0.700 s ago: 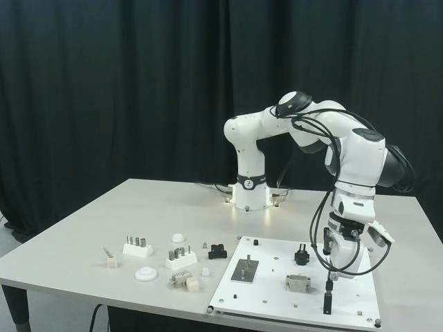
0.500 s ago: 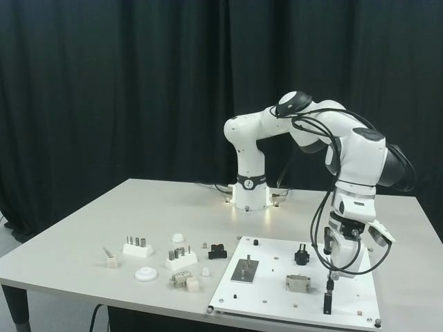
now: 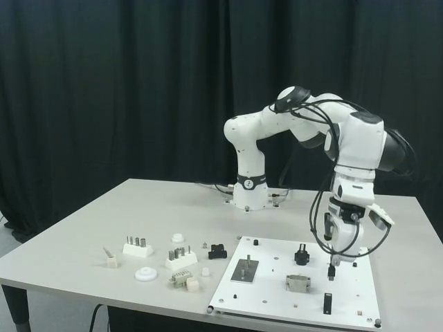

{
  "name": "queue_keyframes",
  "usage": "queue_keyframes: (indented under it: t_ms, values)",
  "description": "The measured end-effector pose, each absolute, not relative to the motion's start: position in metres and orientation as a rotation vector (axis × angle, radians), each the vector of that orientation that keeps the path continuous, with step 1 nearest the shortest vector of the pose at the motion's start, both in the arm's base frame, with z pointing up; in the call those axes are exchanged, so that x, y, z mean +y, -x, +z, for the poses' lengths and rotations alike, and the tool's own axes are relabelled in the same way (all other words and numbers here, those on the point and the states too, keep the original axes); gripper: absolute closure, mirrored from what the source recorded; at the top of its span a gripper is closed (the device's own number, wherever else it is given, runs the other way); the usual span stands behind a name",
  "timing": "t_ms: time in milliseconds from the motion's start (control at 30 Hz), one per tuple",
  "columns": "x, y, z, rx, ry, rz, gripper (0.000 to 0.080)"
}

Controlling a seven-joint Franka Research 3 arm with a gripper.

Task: Insert USB.

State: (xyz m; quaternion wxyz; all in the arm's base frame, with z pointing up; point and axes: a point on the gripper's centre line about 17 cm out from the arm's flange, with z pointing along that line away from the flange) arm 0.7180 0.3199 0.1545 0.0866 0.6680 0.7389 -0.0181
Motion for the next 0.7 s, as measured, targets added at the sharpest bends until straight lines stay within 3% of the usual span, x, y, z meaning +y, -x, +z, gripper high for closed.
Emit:
queue_keyframes:
  t_ms: [333, 700]
  values:
    - [0.317, -0.721, 0.180, 2.189, -1.999, -0.025, 0.0752]
    - [0.313, -0.723, 0.188, 2.182, -1.995, -0.026, 0.0752]
